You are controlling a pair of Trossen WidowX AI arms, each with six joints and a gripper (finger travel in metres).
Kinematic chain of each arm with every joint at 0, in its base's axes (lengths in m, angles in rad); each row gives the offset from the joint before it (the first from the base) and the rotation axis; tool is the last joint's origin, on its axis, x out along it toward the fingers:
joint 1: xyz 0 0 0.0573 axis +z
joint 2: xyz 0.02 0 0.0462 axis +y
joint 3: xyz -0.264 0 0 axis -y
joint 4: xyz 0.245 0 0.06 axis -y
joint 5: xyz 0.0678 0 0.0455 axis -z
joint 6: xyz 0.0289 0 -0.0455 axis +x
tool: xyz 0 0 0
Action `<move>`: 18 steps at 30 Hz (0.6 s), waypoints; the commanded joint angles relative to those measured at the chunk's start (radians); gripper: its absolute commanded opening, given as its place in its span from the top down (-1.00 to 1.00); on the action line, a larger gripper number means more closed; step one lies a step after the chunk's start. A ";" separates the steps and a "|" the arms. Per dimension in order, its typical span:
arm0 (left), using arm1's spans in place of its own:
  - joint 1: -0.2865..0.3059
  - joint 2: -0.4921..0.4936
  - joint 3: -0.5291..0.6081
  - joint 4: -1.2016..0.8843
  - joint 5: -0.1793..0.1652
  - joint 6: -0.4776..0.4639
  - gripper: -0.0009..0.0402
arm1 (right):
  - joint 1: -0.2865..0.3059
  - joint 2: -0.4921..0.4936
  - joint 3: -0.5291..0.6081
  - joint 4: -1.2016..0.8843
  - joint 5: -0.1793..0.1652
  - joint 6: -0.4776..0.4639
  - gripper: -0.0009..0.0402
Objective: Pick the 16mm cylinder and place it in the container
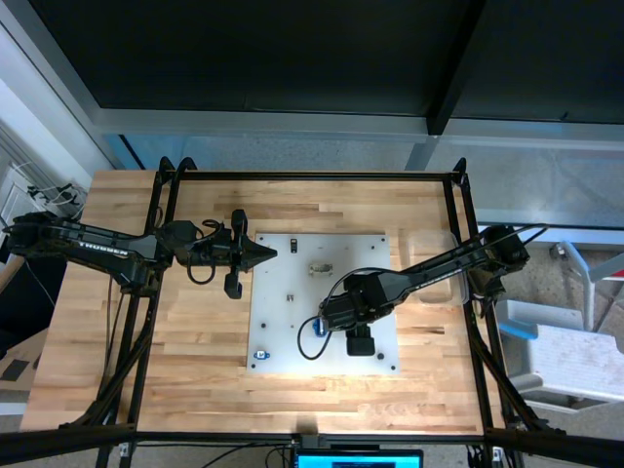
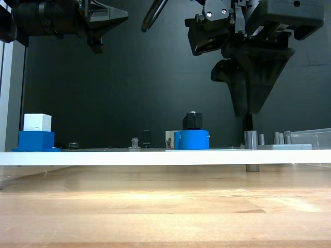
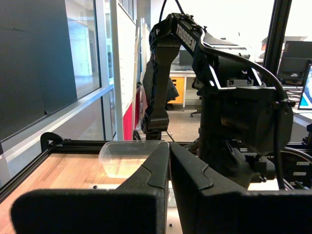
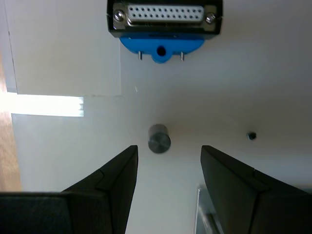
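Note:
The 16mm cylinder (image 4: 159,139) is a short metal peg standing upright on the white board; in the low view the cylinder (image 2: 251,139) is right of the board's middle. My right gripper (image 4: 168,147) hangs open just above it, pointing down, one finger on each side and neither touching. In the low view the right gripper (image 2: 248,120) ends just over the peg's top. The container (image 1: 435,270), a clear tub, rests on the table off the board's right edge, and the container (image 3: 127,157) lies beyond my left gripper (image 3: 169,168), which is shut, empty and parked level at the board's left edge (image 1: 261,252).
A blue-mounted D-sub connector (image 4: 163,27) lies just ahead of the right gripper. In the low view a blue round holder (image 2: 194,139), a white cube on a blue base (image 2: 37,130) and other small pegs (image 2: 283,137) stand on the white board (image 1: 292,331).

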 commanded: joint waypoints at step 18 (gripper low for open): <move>0.000 0.000 0.000 0.000 0.000 0.000 0.96 | 0.012 0.043 -0.018 0.037 0.001 -0.002 0.09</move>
